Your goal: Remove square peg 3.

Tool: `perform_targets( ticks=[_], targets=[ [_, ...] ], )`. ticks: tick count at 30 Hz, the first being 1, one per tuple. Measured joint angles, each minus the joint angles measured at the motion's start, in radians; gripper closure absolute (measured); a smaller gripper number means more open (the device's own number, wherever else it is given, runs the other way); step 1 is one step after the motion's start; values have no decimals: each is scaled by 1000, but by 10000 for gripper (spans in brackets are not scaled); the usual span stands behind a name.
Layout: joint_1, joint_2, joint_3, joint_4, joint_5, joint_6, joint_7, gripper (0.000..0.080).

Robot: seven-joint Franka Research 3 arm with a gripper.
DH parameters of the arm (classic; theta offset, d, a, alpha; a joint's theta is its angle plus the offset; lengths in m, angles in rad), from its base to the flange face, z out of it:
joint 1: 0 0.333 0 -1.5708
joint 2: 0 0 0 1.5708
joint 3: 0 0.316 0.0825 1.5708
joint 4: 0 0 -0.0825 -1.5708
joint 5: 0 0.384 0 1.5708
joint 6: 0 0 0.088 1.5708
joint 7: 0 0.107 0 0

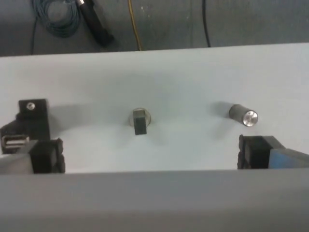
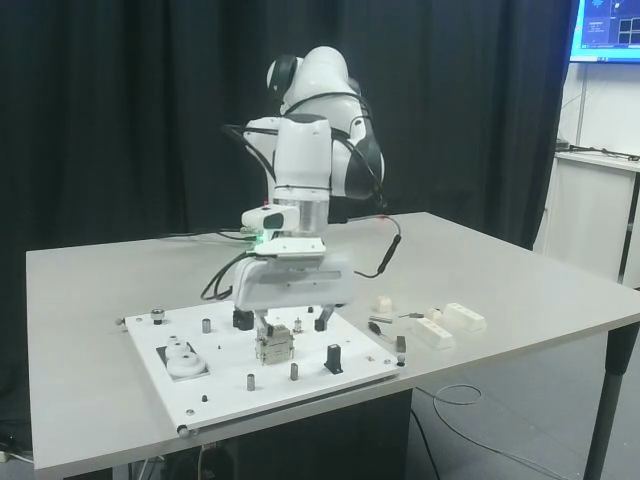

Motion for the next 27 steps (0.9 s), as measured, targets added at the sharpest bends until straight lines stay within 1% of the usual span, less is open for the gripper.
perform_targets(
  ticks=[6,10,19,27],
  targets=[
    [-9,37,0,38,0,-14,-33,3],
    [-14,58,2,63,2,-34,-34,3],
    [-27,103,2,115,36,-67,-32,3],
    [-41,135,2,161,45,-105,-4,3]
  ],
)
